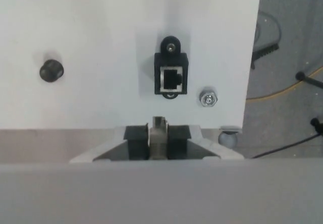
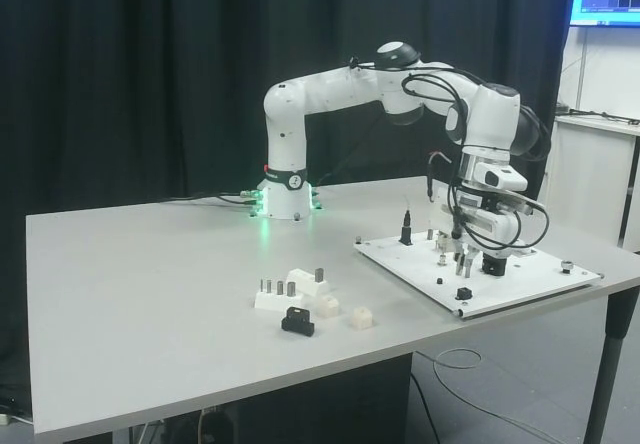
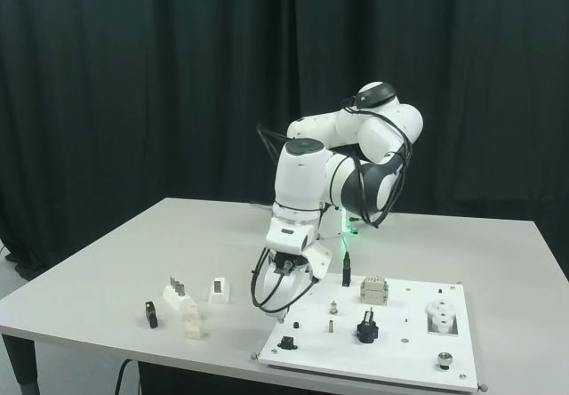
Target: Insert Ethernet.
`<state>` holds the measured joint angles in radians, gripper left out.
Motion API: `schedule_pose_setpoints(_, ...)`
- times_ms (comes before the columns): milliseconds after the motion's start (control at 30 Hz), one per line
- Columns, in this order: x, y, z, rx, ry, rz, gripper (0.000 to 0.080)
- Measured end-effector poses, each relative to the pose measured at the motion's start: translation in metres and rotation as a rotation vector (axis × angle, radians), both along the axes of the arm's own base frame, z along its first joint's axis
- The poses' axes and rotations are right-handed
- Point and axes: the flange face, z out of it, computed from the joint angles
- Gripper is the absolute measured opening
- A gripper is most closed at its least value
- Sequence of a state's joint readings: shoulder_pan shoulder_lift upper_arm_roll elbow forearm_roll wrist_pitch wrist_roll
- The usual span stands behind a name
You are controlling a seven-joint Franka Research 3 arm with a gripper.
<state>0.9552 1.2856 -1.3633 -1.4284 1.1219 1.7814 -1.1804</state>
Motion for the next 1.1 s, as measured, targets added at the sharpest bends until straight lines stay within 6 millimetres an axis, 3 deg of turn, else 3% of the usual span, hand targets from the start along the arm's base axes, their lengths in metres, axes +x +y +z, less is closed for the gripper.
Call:
schedule_pose_setpoints(567, 0.002, -0.006, 0.003, 0.050, -0.011, -0.017, 0.0074)
schedule_pose_setpoints(1100, 0.010, -0.004, -0.015, 0.088, 0.002, 0.023, 0.0074)
